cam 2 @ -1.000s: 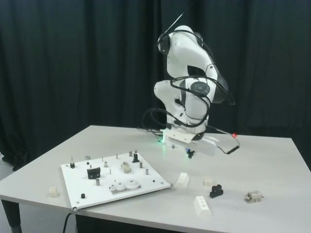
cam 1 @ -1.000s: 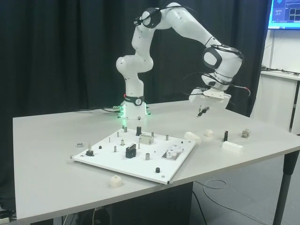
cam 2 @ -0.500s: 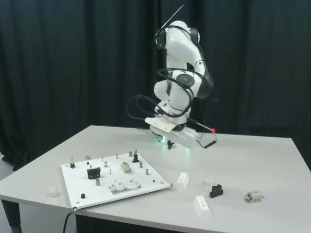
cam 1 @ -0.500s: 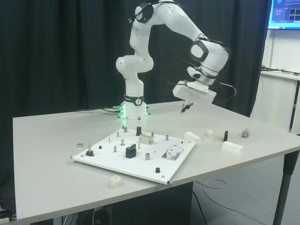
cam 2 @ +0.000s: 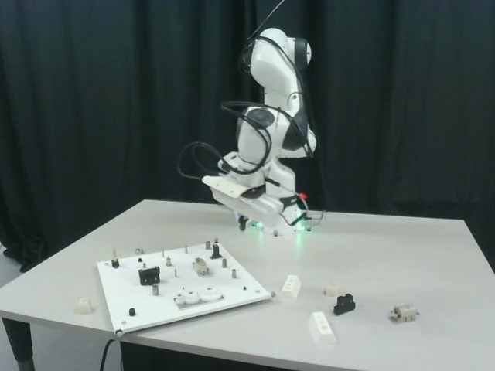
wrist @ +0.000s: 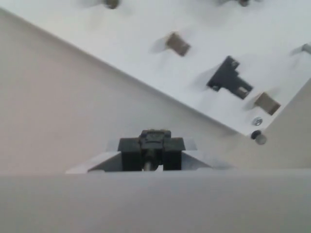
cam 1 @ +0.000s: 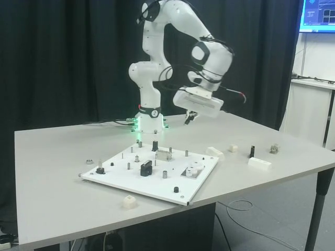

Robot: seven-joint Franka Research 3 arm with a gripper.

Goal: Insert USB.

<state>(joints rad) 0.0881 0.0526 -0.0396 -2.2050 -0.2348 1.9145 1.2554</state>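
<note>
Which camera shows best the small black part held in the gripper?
The wrist view: the black part sits clamped between the fingers, filling the centre. Both room views show it only as a dark speck under the gripper.

pincer (wrist: 151, 162) clamps black USB plug (wrist: 153, 141) | white board (wrist: 204, 53) beyond | grey table (wrist: 58, 116)

no readable text, labels or numbers, wall screen (cam 1: 317, 15) content too small to read
</note>
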